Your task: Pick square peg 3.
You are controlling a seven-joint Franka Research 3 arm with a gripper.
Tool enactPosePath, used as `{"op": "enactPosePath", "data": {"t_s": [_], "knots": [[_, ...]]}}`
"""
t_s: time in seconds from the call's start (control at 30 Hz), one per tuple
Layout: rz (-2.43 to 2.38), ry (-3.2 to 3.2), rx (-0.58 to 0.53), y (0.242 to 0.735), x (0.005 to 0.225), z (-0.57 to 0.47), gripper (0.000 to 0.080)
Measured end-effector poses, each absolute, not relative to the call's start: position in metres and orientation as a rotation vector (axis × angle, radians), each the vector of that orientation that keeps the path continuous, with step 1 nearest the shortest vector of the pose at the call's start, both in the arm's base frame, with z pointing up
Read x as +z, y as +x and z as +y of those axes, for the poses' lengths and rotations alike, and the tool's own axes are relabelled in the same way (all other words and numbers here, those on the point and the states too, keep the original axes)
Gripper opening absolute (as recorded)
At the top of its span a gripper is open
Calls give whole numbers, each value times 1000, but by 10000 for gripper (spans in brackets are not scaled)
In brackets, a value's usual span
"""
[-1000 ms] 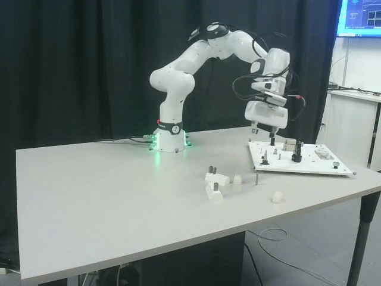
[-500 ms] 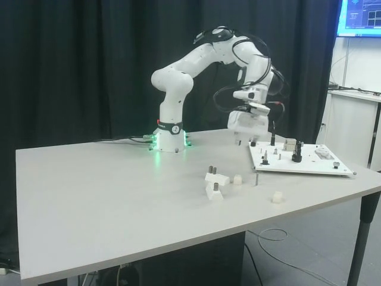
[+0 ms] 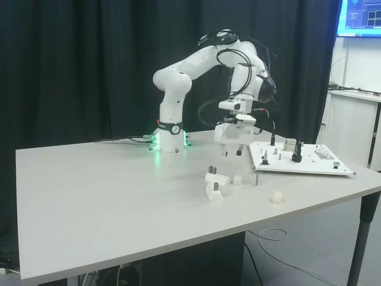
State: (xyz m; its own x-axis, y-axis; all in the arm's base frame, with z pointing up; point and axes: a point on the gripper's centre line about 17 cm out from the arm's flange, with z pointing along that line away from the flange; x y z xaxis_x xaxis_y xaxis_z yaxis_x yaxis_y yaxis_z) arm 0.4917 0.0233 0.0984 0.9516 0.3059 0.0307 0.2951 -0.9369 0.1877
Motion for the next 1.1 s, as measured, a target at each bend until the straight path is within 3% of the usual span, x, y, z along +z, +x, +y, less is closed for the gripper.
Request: {"op": "enactPosePath", "data": {"t_s": [0.4, 1.1], "knots": [[501, 2968, 30, 482, 68, -3, 800], [591, 3004, -69, 460, 33, -16, 800]]}}
